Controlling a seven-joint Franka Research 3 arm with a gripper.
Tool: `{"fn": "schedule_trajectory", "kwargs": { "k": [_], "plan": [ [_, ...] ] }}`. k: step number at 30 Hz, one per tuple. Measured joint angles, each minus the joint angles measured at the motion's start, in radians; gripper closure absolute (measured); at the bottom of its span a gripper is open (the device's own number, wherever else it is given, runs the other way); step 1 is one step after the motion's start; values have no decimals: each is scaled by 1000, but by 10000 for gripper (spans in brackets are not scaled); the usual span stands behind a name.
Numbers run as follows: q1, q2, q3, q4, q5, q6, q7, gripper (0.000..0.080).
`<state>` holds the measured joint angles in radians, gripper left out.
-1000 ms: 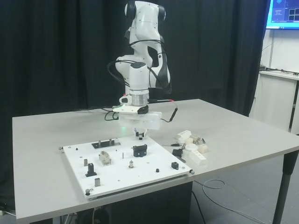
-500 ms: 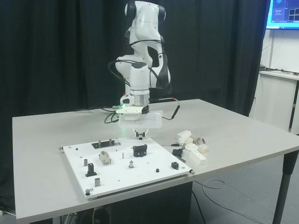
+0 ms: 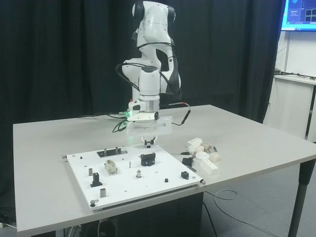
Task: Remove bolt 4.
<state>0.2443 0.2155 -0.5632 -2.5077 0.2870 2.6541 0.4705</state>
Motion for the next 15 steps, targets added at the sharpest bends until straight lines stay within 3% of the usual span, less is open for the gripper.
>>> {"fn": "schedule_trajectory", "kwargs": {
  "k": [15],
  "plan": [
    [5, 0, 0, 1, -34, 0, -204, 578]
  ]
}}
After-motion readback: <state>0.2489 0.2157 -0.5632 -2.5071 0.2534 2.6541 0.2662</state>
